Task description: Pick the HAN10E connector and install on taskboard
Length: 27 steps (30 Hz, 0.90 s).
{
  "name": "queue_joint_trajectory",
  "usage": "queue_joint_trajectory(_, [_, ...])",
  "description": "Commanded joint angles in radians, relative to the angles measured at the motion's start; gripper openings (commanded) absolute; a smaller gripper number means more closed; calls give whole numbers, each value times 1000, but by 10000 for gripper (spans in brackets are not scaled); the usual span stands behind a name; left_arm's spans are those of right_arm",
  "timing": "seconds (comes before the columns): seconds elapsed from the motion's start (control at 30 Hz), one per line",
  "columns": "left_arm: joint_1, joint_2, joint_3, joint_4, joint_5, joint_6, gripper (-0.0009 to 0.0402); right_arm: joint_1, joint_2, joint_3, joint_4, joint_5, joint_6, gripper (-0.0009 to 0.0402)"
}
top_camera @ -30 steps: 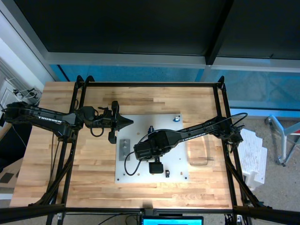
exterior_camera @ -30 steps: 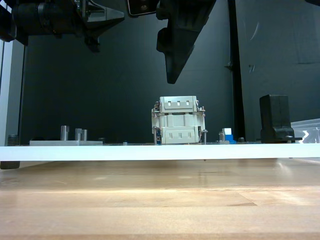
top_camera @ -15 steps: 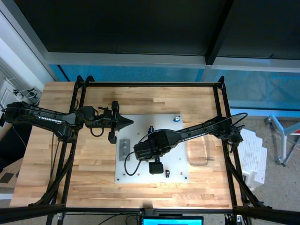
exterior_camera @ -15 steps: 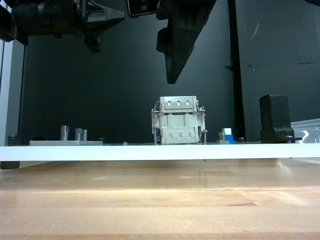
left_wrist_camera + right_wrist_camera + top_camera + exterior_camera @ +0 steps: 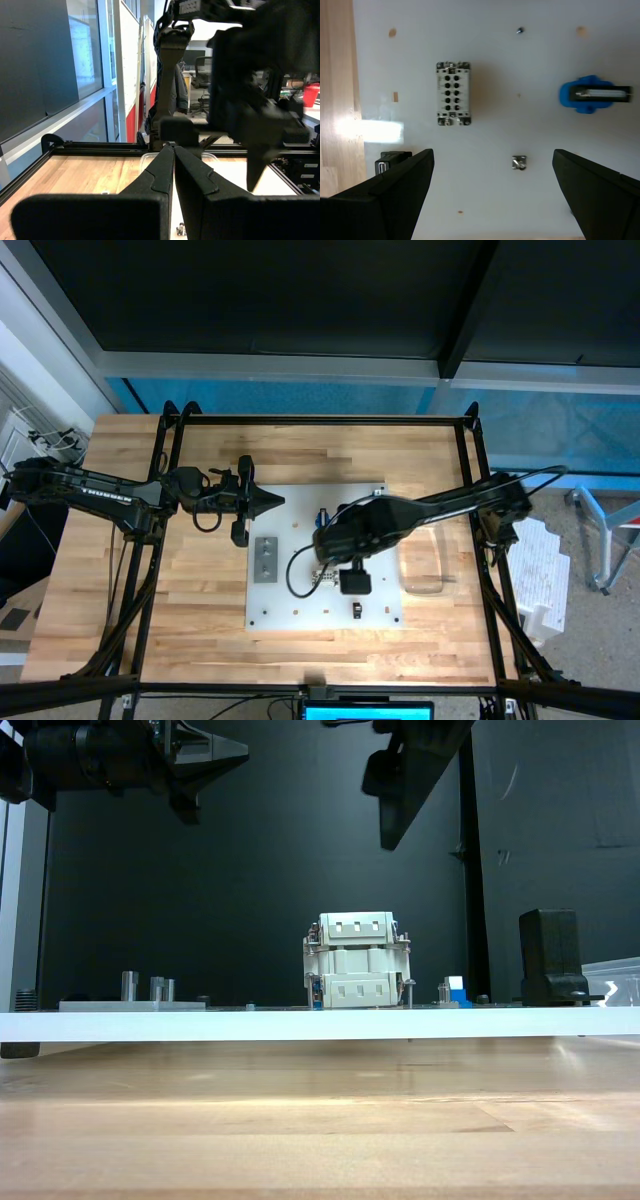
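The pale grey-beige HAN10E connector [image 5: 357, 965] stands upright on the white taskboard [image 5: 200, 1025], touched by nothing. From above, the connector [image 5: 322, 577] sits near the middle of the taskboard [image 5: 290, 610]. My right gripper [image 5: 345, 558] hangs above the board, to the right of the connector, open and empty. Its tips [image 5: 390, 820] hover well above the block. In the right wrist view the connector [image 5: 453, 93] lies on the taskboard [image 5: 520, 60] between the spread fingers [image 5: 385, 200]. My left gripper [image 5: 265, 500] is shut and empty, parked high at the board's far-left edge.
A grey block [image 5: 266, 560] with pegs sits left of the connector. A blue part [image 5: 592, 93] and a small black fitting [image 5: 392, 162] are also on the board. A clear plastic tray [image 5: 425, 560] lies on the wooden table right of the board.
My right gripper has risen and shifted right, off the connector, which now shows from above. The connector has not moved. The left arm has stayed still.
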Motion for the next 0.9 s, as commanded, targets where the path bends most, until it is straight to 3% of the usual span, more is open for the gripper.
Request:
queue_joint_trajectory(0.03, [0,0,0,0,0,0,1,-18,-91,-96,72,0,-13,308])
queue_joint_trajectory(0.27, [0,0,0,0,0,0,1,-71,-268,-266,211,18,-55,237])
queue_joint_trajectory(0.6, [0,0,0,0,0,0,1,-177,-484,-494,469,10,-164,75])
queue_joint_trajectory(0.7, [0,0,0,0,0,0,1,-210,-535,-553,539,-25,-184,23])
queue_joint_trajectory(0.77, [0,0,0,0,0,0,1,-234,-563,-591,596,-73,-196,-5])
queue_joint_trajectory(0.8, [0,0,0,0,0,0,1,-244,-576,-609,626,-90,-201,3])
queue_joint_trajectory(0.9, [0,0,0,0,0,0,1,-259,-613,-663,726,-94,-209,0])
